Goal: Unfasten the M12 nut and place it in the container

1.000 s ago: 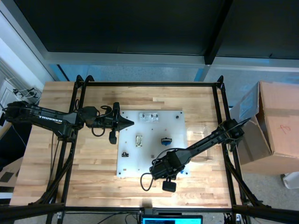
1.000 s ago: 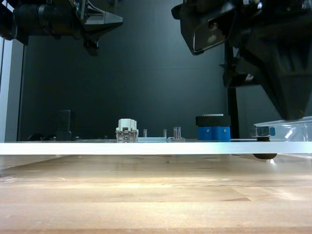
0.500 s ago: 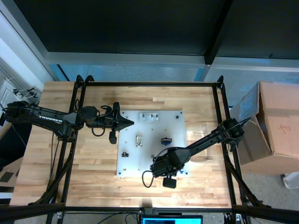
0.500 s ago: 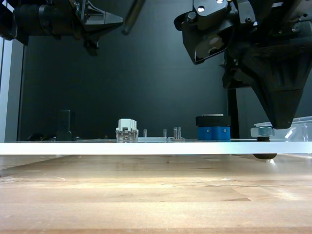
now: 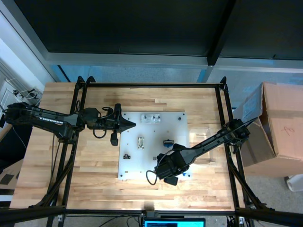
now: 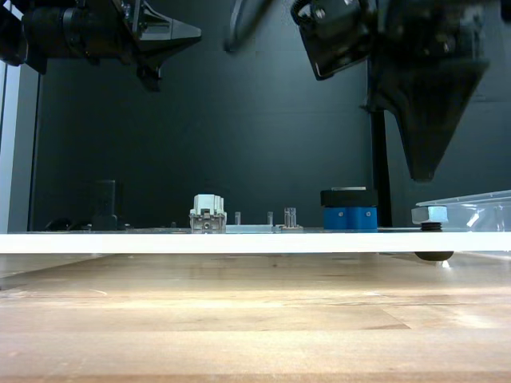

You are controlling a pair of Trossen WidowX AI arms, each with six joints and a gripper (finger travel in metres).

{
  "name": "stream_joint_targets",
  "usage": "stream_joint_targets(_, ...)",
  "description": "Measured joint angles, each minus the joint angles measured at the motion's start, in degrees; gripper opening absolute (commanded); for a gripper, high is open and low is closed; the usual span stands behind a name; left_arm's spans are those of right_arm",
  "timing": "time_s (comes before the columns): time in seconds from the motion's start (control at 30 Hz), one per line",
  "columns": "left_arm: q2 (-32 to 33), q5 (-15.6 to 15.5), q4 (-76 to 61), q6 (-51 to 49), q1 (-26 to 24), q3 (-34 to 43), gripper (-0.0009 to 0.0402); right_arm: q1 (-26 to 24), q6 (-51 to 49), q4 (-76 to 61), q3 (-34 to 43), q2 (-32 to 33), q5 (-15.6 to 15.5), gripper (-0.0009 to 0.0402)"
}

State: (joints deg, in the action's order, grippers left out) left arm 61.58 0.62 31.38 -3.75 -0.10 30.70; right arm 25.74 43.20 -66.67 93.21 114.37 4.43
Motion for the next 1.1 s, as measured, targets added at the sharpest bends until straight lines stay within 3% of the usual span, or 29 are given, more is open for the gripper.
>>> stream_joint_targets(0.17,0.0,0.0,0.0,0.0,0.0,0.0,0.0000,0.1,-0.7,0.9,2.3,0.0,-13.0,0.0000)
stream_joint_targets(0.23,0.0,0.0,0.0,0.0,0.0,0.0,0.0000,0.2,-1.0,2.3,2.6,0.0,-15.1,0.0000)
stream_joint_targets(0.4,0.0,0.0,0.0,0.0,0.0,0.0,0.0000,0.1,-3.1,3.7,2.1,0.2,-12.5,0.0000)
stream_joint_targets(0.77,0.0,0.0,0.0,0.0,0.0,0.0,0.0000,0.1,-4.1,12.1,-6.1,0.4,-12.2,0.0000)
stream_joint_targets(1.1,0.0,0.0,0.0,0.0,0.0,0.0,0.0000,0.1,-4.1,13.4,-6.9,0.4,-10.7,0.0000)
